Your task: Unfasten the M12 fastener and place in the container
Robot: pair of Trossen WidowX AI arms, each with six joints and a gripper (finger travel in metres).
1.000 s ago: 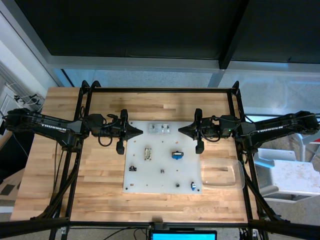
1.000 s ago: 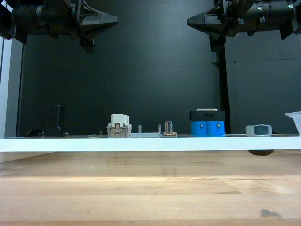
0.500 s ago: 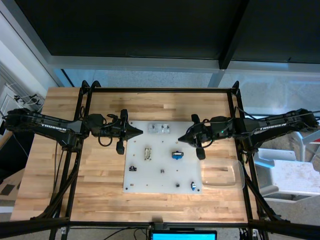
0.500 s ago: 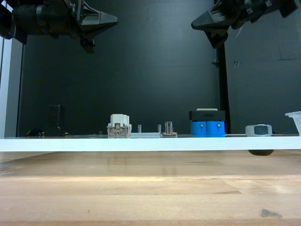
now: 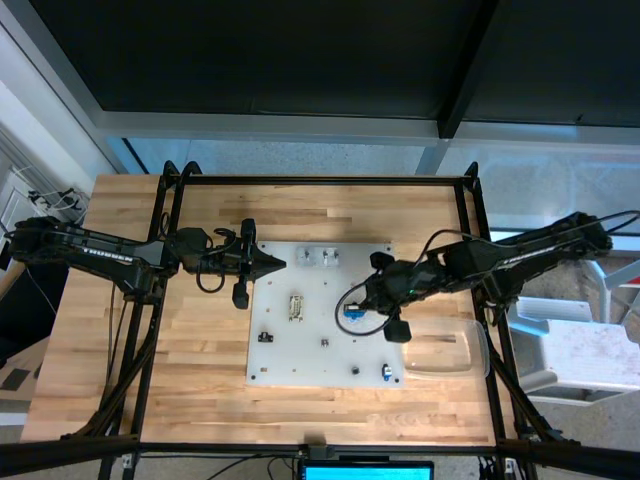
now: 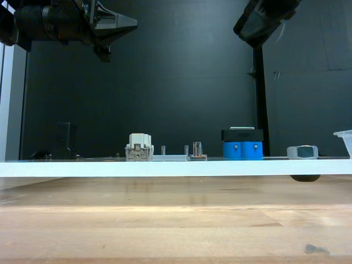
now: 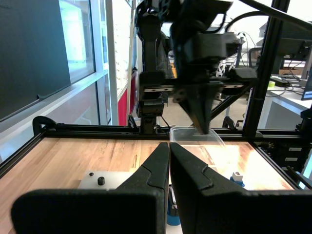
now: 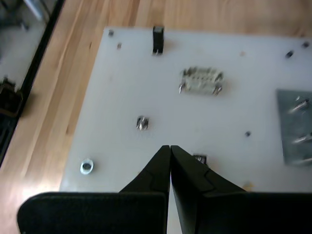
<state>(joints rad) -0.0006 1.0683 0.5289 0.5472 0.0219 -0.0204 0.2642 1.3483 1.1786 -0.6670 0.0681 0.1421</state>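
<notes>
Left tool (image 5: pixel 281 264): hangs high over the far left edge of the white board (image 5: pixel 290 362), level and pointing right. In the left wrist view it is narrow, closed to a hairline slit, and holds nothing.

The white board lies mid-bench (image 5: pixel 150 380). A grey connector (image 5: pixel 296 308) stands left of the board's centre and a blue block (image 5: pixel 354 311) right of centre.

M12 nut (image 8: pixel 86 166): a silver ring with a dark centre, on the board just inside its near right edge, outside the container. The right wrist view shows it seated flat. The ribs of its stud cannot be made out beneath it, so I cannot tell how far down it is run.

Right tool (image 8: pixel 169 148): reaches in over the board's right half, above the blue block, pitched downward and well clear of the nut. It is narrow, its tips meeting in a point, with nothing between them.

Container (image 5: pixel 478 352): a clear tray on the bench, just beside the board's right edge at the near end.
</notes>
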